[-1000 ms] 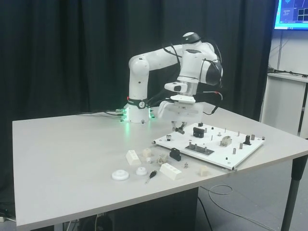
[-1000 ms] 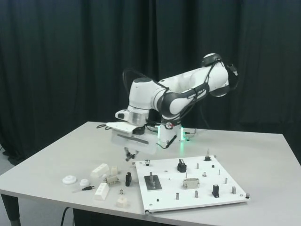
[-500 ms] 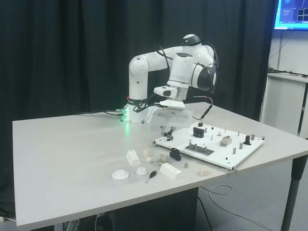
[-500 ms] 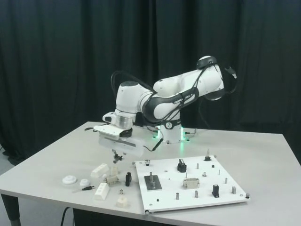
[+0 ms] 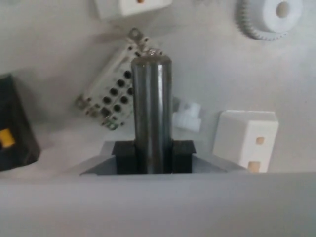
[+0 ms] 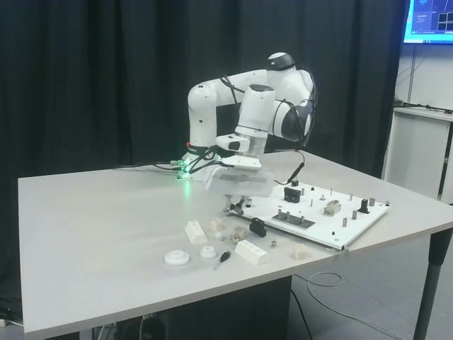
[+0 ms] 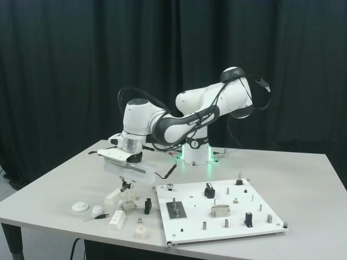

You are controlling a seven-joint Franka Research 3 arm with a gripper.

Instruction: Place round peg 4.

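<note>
The round peg [image 5: 151, 113], a dark metal cylinder, is clamped between the two black fingers [image 5: 123, 157] of the pincer [image 5: 153, 158] and points down at the loose parts on the grey tabletop [image 6: 99, 212]. In the room views the pincer [image 7: 127, 186] hangs just above that cluster of parts, to the left of the white board [image 7: 217, 214] and clear of it.

Below the peg in the wrist view lie a white connector with rows of dark holes [image 5: 111, 94], a small white clip [image 5: 187, 116] just beside it, a white block with two small holes [image 5: 247, 140], a white gear wheel [image 5: 271, 17] and a black block [image 5: 15, 123].

In the second room view the white gear [image 7: 80, 206] and a smaller white disc [image 7: 97, 209] sit at the far left of the cluster, well apart from the board. The board carries several upright pegs and black fixtures; a grey plate with a post [image 7: 174, 209] lies near its left edge. The white arm [image 7: 179, 119] reaches over from its base [image 7: 195, 154], where a green light shows.
</note>
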